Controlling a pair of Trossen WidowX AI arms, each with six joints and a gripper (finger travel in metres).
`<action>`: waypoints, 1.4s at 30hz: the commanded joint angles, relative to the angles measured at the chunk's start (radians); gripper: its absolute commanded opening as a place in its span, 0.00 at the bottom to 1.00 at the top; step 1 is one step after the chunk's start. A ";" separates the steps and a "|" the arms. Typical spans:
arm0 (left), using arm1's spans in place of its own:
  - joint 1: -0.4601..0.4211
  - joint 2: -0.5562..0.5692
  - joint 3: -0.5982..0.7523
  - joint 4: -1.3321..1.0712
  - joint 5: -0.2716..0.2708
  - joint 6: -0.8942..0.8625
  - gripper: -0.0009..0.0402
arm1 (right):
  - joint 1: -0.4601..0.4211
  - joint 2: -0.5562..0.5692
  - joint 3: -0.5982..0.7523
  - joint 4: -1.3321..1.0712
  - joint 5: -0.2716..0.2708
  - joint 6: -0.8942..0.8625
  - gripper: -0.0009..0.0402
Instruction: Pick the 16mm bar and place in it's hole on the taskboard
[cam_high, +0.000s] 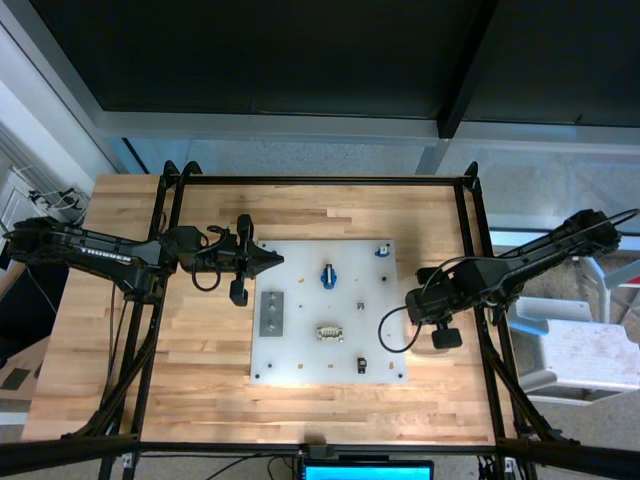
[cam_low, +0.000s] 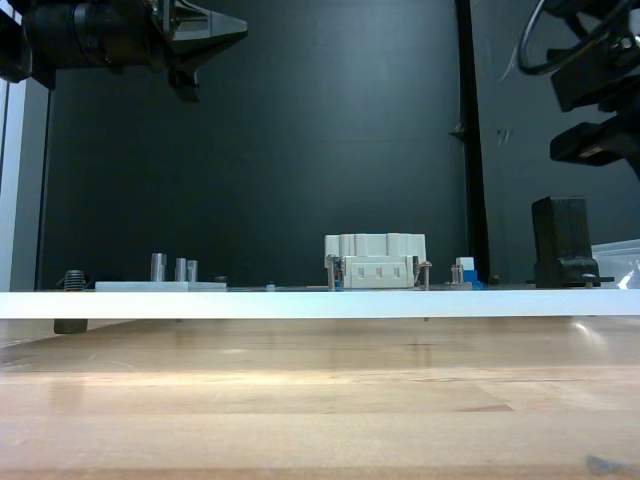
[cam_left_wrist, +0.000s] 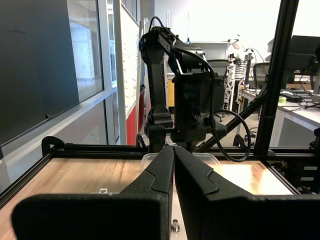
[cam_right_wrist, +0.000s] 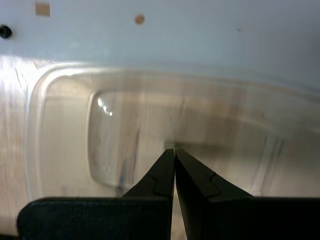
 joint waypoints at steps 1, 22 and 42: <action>0.000 0.001 0.000 0.000 0.000 0.000 0.02 | 0.003 -0.016 0.000 -0.026 0.001 0.002 0.07; 0.000 0.000 0.000 0.000 0.000 0.000 0.02 | 0.051 -0.074 -0.084 -0.011 0.029 0.047 0.51; 0.000 0.000 0.000 0.000 0.000 0.000 0.02 | 0.058 -0.030 -0.108 0.032 0.040 0.047 0.60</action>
